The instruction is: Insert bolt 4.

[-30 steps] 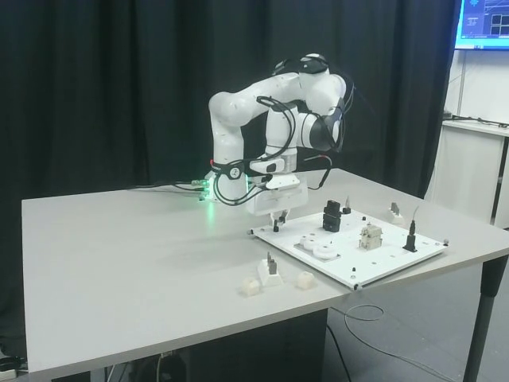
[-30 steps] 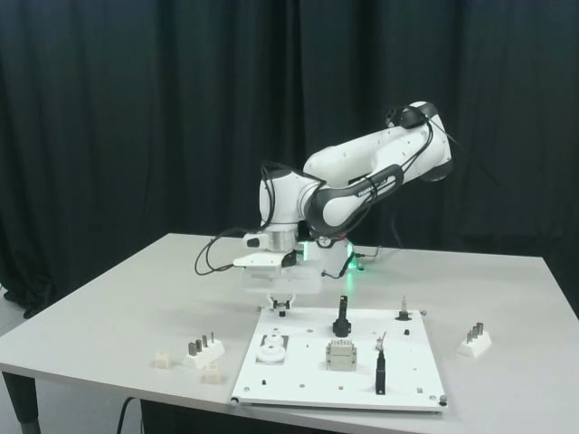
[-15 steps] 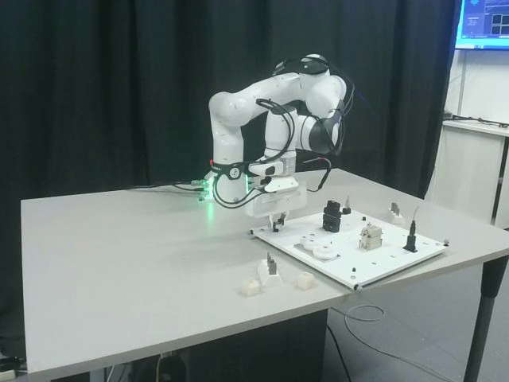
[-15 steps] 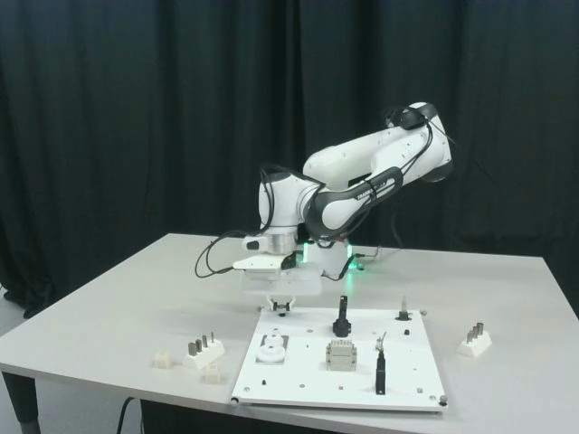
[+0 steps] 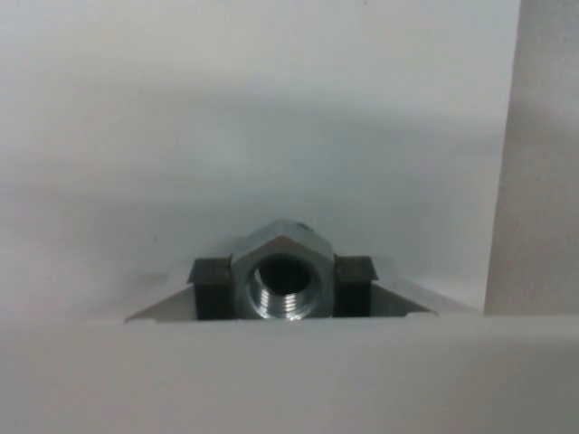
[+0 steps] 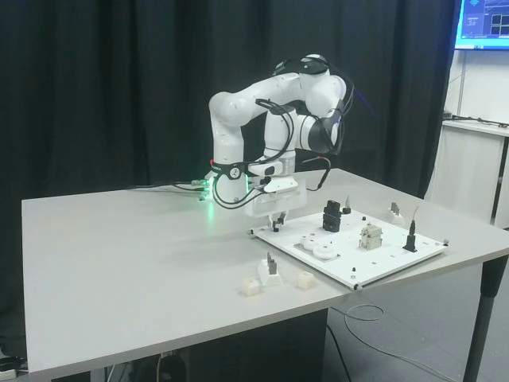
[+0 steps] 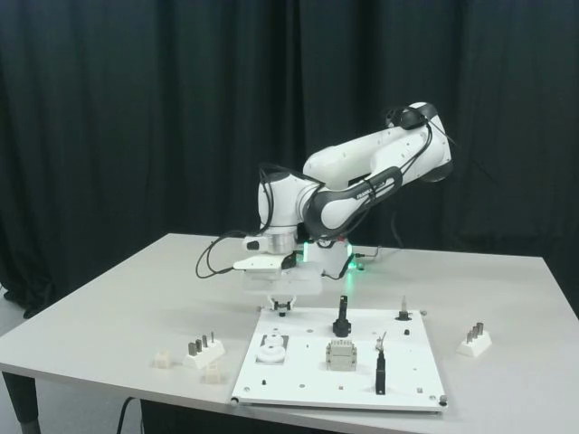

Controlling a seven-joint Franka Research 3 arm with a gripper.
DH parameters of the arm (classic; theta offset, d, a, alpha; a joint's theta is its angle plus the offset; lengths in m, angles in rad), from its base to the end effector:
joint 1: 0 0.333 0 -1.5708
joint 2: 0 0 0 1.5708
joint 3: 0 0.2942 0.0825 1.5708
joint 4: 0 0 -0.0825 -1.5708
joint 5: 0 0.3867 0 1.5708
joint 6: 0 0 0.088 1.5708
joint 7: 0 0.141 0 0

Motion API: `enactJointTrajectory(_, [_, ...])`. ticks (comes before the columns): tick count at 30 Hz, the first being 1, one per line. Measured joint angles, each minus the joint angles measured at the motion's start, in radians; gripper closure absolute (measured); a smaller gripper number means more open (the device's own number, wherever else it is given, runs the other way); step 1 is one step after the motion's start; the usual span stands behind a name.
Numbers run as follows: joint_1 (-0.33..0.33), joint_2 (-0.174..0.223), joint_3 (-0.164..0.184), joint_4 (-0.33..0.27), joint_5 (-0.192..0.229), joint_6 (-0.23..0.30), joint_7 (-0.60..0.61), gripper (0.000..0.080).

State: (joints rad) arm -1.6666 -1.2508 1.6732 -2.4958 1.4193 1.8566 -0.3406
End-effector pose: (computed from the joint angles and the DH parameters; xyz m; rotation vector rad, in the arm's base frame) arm 0.4250 -0.0630 0.1636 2.9768 -0.9782 -0.0668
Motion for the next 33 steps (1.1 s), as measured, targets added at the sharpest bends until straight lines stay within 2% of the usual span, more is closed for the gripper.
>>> enactJointTrajectory(33, [0.0, -0.002, 0.005, -0.003, 0.011, 0.011, -0.03, 0.0577])
